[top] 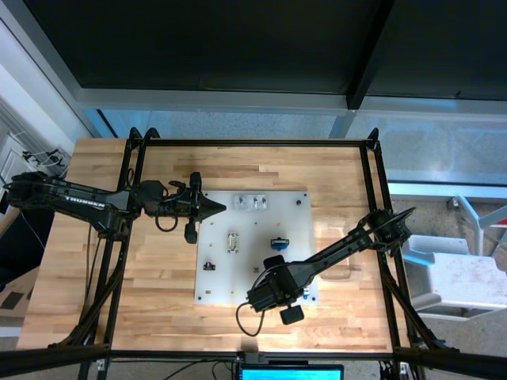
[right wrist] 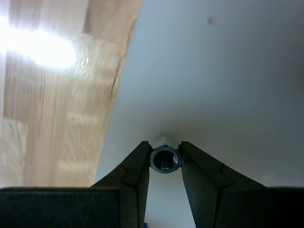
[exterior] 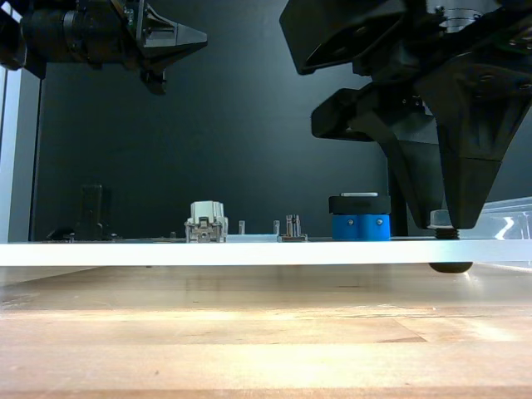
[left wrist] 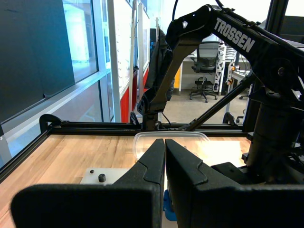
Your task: Pick the M12 fastener and fasten on the M12 threads
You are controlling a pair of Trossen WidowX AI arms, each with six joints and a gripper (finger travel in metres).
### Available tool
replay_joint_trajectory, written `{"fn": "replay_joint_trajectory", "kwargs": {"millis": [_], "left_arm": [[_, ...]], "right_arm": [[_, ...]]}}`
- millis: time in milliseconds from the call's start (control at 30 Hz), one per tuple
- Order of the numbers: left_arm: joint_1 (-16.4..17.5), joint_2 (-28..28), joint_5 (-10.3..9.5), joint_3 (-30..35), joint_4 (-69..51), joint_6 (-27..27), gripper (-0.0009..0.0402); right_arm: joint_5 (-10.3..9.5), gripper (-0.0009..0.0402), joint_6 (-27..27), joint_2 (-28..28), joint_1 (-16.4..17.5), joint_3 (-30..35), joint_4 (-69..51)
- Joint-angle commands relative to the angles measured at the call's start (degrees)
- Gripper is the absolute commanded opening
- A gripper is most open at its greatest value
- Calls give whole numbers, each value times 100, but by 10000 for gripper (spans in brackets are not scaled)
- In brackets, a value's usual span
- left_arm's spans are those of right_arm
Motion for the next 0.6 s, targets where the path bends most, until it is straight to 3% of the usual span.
{"fn": "replay_joint_trajectory", "kwargs": {"millis": [33, 200, 600], "left_arm": [[0, 2, 2, 0, 0, 2, 0], [0, 2, 0, 0, 0, 2, 0], [0, 2, 2, 0, 0, 2, 0]], "right_arm": [[37, 29, 625, 11, -22, 0, 22], [35, 29, 1775, 11, -28, 0, 22], [37, 29, 6279, 11, -37, -2, 22]]}}
